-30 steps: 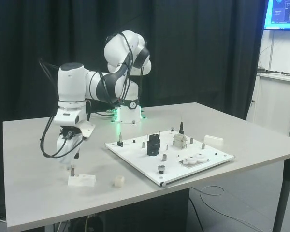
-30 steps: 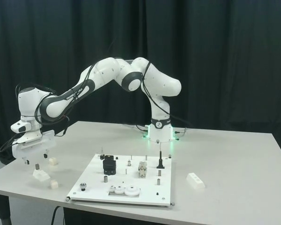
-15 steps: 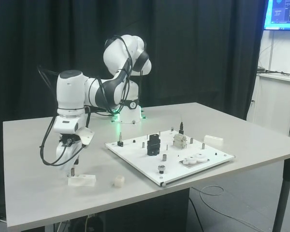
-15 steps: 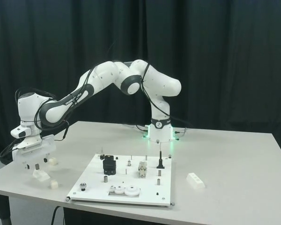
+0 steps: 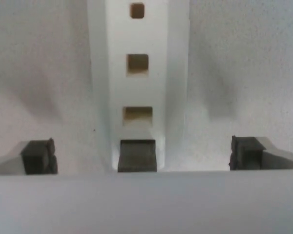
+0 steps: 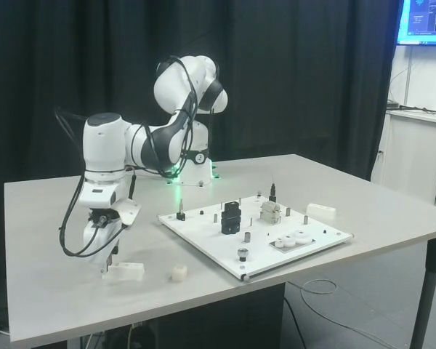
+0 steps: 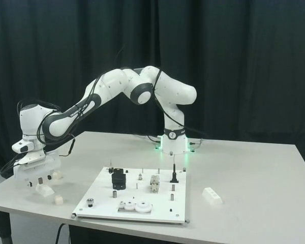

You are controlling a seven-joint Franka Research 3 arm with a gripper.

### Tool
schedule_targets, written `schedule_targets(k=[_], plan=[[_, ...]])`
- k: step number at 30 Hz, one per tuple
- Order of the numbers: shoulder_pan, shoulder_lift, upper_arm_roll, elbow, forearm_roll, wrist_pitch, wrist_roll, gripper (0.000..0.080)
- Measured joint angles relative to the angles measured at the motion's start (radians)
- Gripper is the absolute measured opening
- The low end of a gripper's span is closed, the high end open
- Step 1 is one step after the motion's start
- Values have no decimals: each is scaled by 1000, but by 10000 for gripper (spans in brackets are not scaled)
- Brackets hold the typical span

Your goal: Pick square peg 4.

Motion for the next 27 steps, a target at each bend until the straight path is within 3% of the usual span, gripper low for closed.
schedule_targets(k=[9, 10, 18, 19, 20, 21, 27], plan=[[-1, 4, -1, 3, 0, 8, -14, 800], [-1, 4, -1, 3, 0, 8, -14, 498], [-4, 5, -2, 9, 0, 8, -14, 498], [-5, 5, -2, 9, 0, 8, -14, 302], [-5, 5, -2, 9, 0, 8, -14, 302], [-5, 5, -2, 9, 0, 8, -14, 150], [-9, 5, -3, 15, 0, 8, -11, 150]])
